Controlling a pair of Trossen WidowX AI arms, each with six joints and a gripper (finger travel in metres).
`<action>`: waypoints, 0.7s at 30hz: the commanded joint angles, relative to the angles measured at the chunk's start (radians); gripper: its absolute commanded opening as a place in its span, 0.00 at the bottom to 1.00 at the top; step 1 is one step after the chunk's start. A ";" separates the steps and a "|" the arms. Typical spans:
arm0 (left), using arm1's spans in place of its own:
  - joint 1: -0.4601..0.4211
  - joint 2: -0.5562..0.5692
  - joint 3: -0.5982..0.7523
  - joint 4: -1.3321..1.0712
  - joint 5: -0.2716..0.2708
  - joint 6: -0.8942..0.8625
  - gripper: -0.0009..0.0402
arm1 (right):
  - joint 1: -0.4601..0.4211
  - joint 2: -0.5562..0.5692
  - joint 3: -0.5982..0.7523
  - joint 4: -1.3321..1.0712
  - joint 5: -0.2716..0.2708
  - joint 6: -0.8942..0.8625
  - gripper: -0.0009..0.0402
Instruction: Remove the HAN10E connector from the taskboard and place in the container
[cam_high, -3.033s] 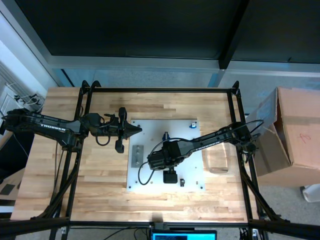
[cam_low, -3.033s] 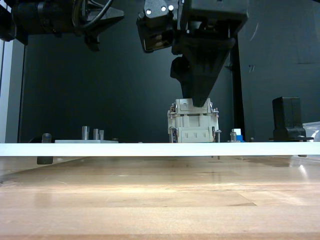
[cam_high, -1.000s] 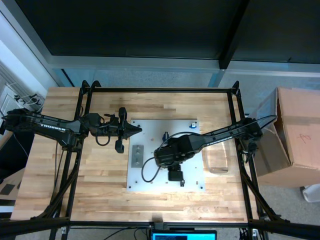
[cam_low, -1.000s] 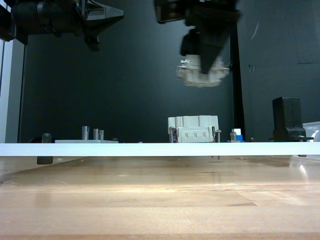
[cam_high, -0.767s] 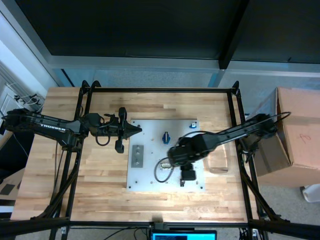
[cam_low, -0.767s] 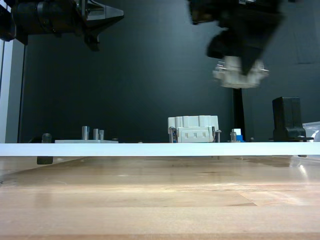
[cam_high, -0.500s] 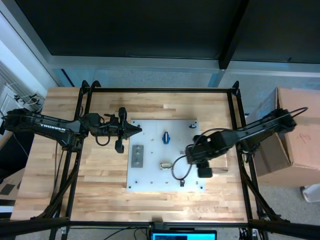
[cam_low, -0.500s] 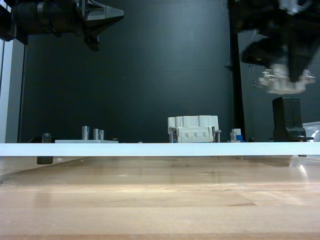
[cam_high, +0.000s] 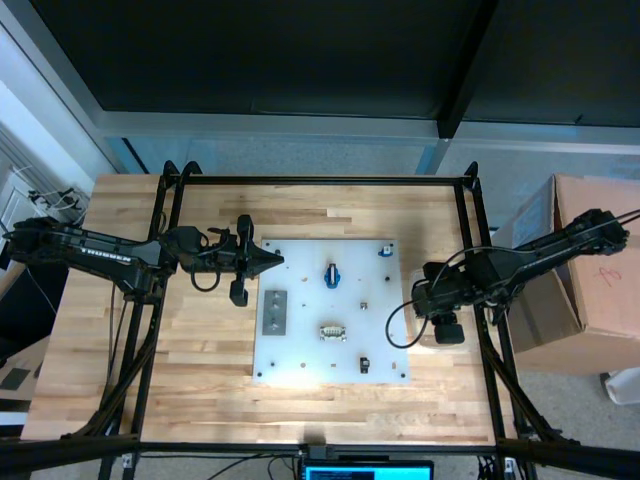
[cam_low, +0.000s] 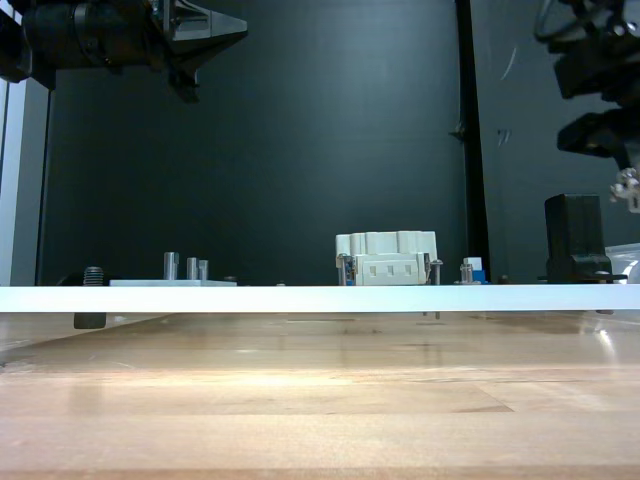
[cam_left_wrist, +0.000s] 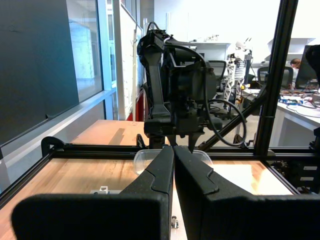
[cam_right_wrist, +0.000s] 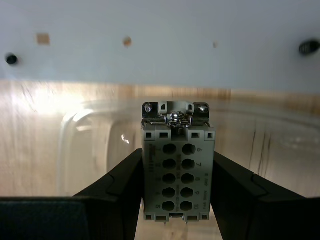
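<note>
- Right tool (cam_high: 438, 306), seen from above, hangs over the clear container (cam_high: 418, 341) beside the taskboard (cam_high: 300, 340); my left tool (cam_high: 272, 258) hovers over the taskboard's left edge.
- Low view: HAN10E connector (cam_low: 629, 190) hangs well above my counter (cam_low: 300, 400).
- Left wrist: left tool's fingers (cam_left_wrist: 160, 170) press together.
- Right wrist: right tool clamps the HAN10E connector over the container.

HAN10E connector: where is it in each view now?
High view: hidden under right gripper, over clear container.
Low view: HAN10E connector at right edge, held aloft.
Left wrist view: not visible; left gripper shut, above board's left edge.
Right wrist view: between fingers.
Landmark: container, also both wrist views.
</note>
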 joint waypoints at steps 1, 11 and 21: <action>0.000 0.001 0.000 0.000 0.000 0.000 0.02 | 0.005 -0.016 -0.040 0.008 0.000 0.041 0.08; 0.000 0.000 0.000 0.000 0.000 0.000 0.02 | 0.025 -0.017 -0.163 0.059 0.000 0.196 0.11; 0.000 0.000 0.000 0.000 0.000 0.000 0.02 | 0.035 -0.016 -0.277 0.200 0.001 0.263 0.42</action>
